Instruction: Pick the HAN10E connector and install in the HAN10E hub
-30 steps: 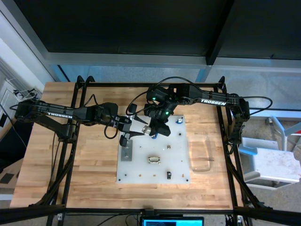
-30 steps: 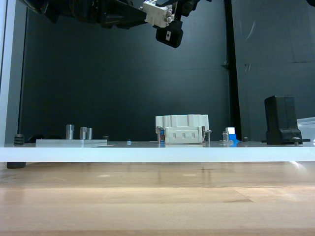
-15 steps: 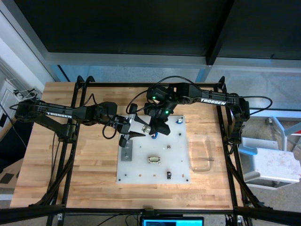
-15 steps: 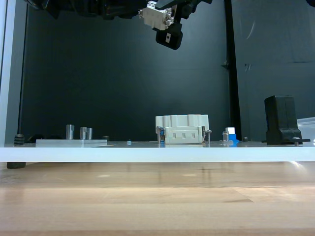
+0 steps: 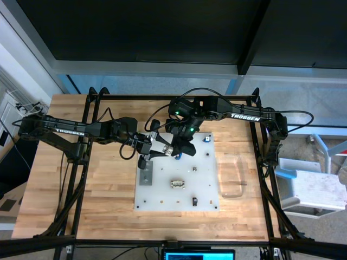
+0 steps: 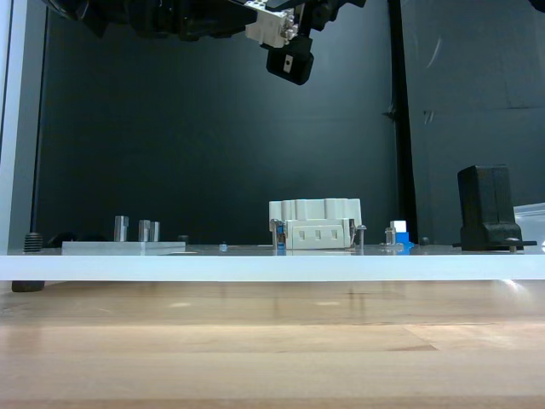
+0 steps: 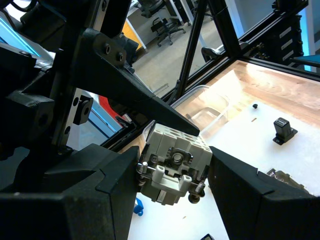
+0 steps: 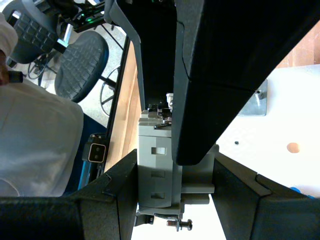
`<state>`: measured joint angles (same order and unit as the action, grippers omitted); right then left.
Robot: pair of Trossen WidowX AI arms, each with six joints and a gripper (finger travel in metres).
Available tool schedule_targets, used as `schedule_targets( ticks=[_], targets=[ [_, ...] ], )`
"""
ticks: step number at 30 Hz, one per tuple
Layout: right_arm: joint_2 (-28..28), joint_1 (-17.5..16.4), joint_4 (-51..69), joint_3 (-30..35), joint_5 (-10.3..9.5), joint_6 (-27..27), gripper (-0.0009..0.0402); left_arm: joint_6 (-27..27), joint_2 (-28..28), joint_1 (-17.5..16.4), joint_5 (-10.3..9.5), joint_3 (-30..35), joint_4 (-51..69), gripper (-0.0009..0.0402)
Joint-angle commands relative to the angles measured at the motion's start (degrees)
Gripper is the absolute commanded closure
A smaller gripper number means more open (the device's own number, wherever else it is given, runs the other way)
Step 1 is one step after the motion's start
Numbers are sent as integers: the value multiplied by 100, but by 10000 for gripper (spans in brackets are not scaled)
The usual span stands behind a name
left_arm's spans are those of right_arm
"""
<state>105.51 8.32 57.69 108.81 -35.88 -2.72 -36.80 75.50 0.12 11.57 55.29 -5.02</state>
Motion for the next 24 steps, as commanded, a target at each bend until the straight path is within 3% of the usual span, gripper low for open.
schedule_targets(
  ticks=[1, 12, 24],
  targets=[
    [2, 7, -74, 4, -28, -42, 336, -13, 0, 2, 28, -15, 9, 236],
    [2, 17, -81, 4, 35, -9, 324, -20, 0, 13, 31, -15, -129, 287],
    [-11, 22, -90, 4, 37, 63, 139, 31, 0, 26, 28, -15, -120, 292]
  ],
)
